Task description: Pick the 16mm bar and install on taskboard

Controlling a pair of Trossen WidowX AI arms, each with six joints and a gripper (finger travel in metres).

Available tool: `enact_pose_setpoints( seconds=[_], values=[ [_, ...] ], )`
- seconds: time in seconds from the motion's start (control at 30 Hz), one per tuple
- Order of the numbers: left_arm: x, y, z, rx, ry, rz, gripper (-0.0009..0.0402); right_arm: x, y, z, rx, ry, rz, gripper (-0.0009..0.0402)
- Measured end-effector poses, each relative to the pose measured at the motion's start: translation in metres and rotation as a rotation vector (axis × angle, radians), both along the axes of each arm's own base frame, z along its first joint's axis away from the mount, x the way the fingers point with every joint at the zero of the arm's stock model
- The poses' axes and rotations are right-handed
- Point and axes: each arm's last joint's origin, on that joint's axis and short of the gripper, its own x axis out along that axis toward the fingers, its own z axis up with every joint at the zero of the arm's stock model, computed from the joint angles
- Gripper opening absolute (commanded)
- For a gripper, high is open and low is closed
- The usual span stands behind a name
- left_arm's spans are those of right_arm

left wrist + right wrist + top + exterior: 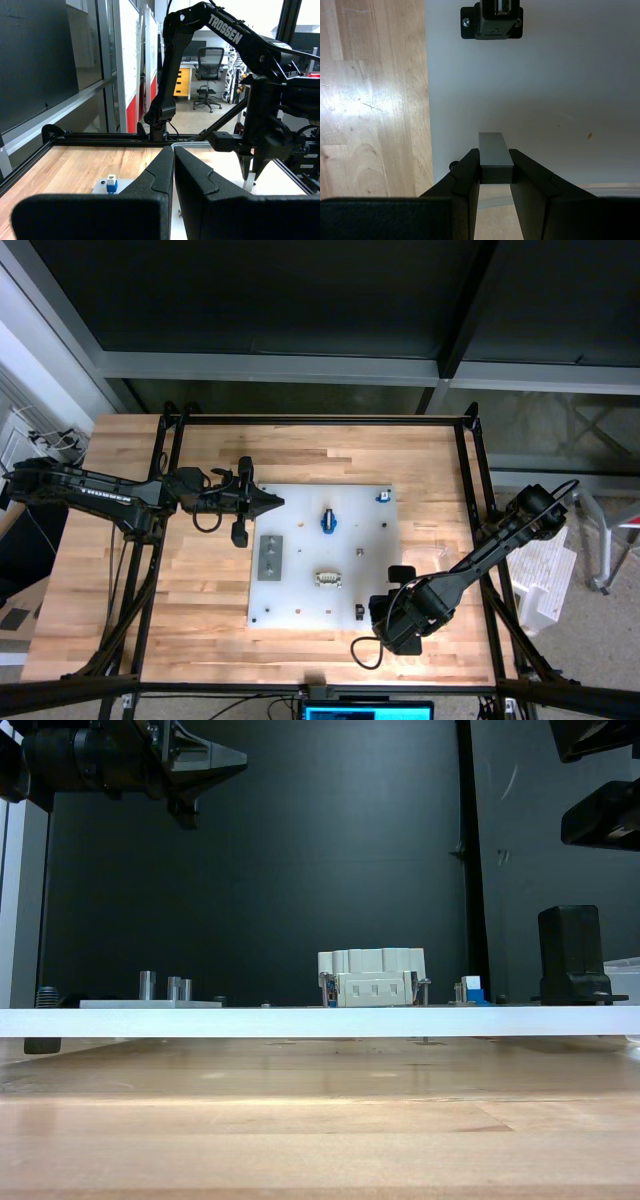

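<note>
Your right gripper (496,169), lower right in the high view, clamps the 16mm bar (495,147) over the taskboard (545,90); likely stiff, slick metal, so hold firm. Left gripper (268,502), centre-left, pinched closed, empty

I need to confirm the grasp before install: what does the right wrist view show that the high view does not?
Only the right wrist view: the 16mm bar clamped in the right tool, above the taskboard. Only the high view: the left tool, shut, hovering at the board's far-left edge, plus the grey block and blue knob. Both: the taskboard, the black connector and the wooden table.
</note>
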Motion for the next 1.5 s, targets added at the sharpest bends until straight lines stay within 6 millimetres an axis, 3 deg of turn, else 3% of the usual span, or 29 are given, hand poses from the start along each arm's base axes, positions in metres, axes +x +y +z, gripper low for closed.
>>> enact_pose_setpoints(
  seconds=[1.23, 1.5],
  values=[
    [0.000, 0.000, 0.000, 0.000, 0.000, 0.000, 0.0000, -0.002, -0.003, -0.019, 0.010, -0.027, -0.007, 0.0005],
    [0.000, 0.000, 0.000, 0.000, 0.000, 0.000, 0.0000, -0.002, -0.003, -0.019, 0.002, -0.034, -0.008, 0.0058]
  ],
)
